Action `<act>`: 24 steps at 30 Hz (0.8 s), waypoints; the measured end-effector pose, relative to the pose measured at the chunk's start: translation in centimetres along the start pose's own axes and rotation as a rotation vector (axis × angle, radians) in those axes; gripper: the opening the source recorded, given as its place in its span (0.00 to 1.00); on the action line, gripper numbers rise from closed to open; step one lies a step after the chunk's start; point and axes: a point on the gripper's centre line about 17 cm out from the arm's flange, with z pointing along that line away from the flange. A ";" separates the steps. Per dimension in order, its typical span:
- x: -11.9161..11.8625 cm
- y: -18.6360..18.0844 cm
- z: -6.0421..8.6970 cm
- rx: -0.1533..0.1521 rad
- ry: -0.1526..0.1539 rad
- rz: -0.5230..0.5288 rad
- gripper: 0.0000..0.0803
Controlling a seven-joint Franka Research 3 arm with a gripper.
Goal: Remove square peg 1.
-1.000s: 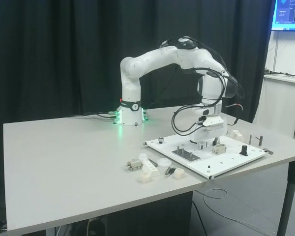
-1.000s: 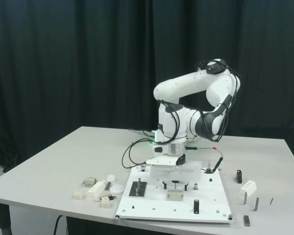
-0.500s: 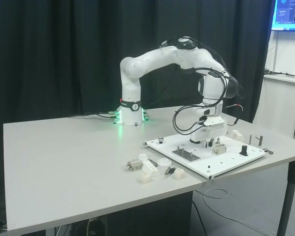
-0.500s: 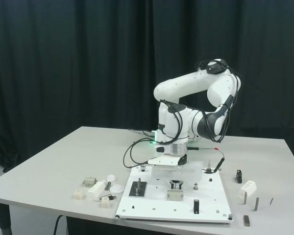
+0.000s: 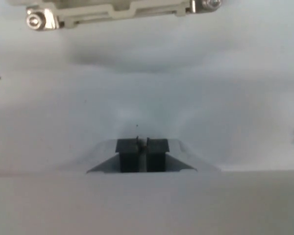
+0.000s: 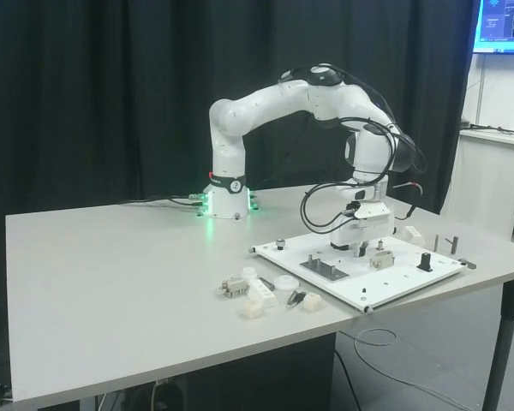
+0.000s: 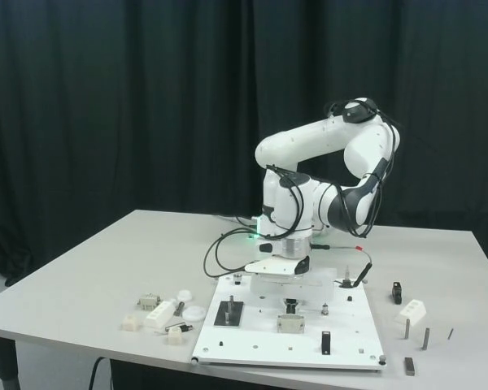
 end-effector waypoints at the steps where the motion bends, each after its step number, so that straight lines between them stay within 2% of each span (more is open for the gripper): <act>1: 0.0 0.0 0.0 0.000 0.000 0.000 0.04; 12: 0.1 0.0 -0.4 -0.003 0.002 -0.003 0.04; 18: -0.1 0.0 -1.7 -0.002 -0.003 -0.008 0.04; 24: -0.6 0.2 -3.9 -0.001 -0.021 -0.008 0.04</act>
